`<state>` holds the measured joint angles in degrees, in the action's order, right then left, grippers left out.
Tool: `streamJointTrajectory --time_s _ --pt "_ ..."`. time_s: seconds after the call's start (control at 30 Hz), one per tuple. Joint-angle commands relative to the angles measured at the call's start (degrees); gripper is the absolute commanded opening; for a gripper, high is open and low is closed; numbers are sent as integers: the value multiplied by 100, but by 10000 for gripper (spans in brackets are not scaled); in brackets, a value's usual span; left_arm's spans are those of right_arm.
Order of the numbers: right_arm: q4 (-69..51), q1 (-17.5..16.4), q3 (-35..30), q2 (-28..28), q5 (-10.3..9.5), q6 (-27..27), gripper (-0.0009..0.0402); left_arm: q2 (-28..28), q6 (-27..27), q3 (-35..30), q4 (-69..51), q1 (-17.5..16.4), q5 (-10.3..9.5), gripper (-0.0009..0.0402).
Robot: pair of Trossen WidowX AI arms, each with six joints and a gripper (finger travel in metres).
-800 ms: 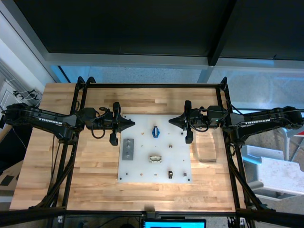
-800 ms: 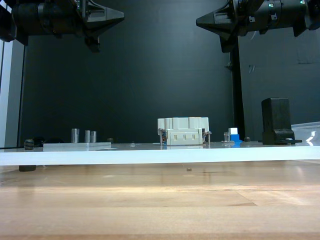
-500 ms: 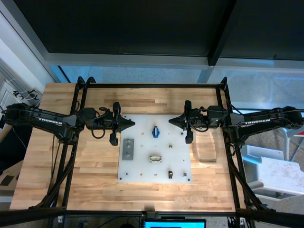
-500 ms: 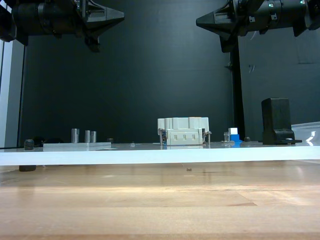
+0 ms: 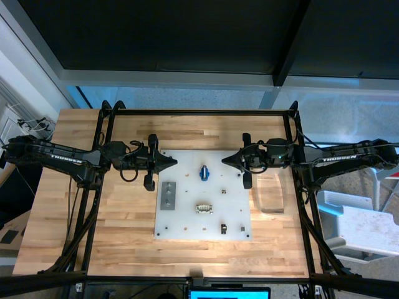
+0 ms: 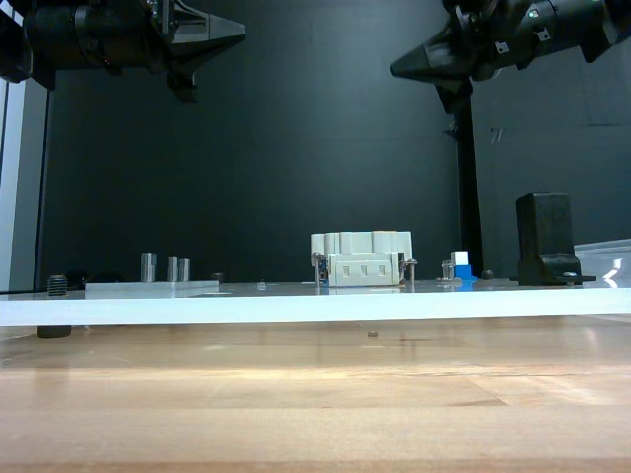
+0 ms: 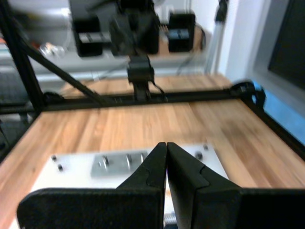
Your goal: Pick the 16mm bar from the taskboard and place it in the container
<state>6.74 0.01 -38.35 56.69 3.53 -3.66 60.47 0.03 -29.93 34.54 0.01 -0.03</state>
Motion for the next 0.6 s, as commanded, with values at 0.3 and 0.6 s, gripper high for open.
streamJointTrajectory --time_s 0.3,0.6 --pt "-2428 -2 -824 321 9 -146 0 2 -2 -2 0 0 2 0" --pt "-4041 -2 -1502 754 7 -212 0 2 -2 -2 0 -2 2 0"
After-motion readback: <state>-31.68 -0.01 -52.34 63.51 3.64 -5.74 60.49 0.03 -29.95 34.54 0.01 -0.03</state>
